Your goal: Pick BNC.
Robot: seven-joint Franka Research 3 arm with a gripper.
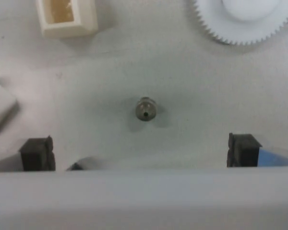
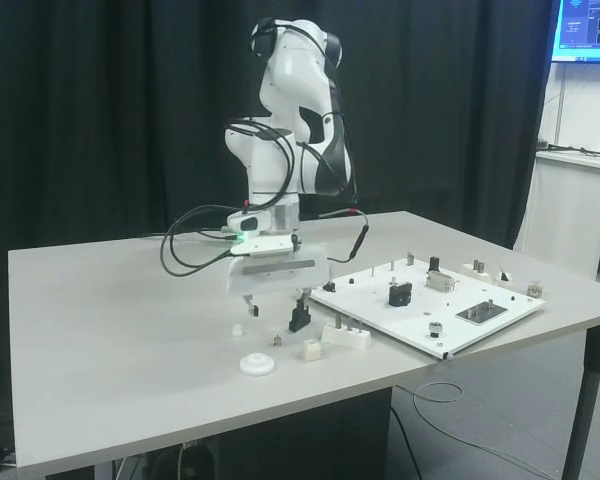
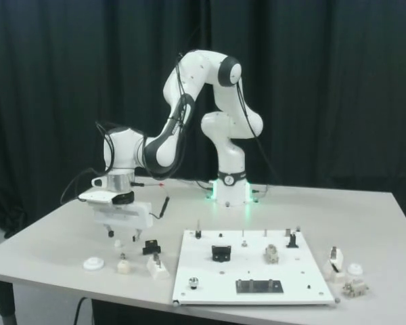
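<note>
The BNC connector (image 1: 145,109) is a small grey metal cylinder standing upright on the grey table, seen end-on in the wrist view. My gripper (image 1: 140,152) hangs above it, open, with its black fingertips (image 1: 37,153) wide apart on either side and nothing between them. In the first room view the gripper (image 2: 275,310) hovers a little above the BNC (image 2: 276,341). In the second room view the gripper (image 3: 124,237) is over the same connector (image 3: 122,256) near the table's front left.
A white gear (image 2: 255,365), a small white open box (image 2: 309,349), a white block (image 2: 346,335) and a black part (image 2: 298,321) lie close around the BNC. The white assembly board (image 2: 375,305) with mounted parts lies to the right.
</note>
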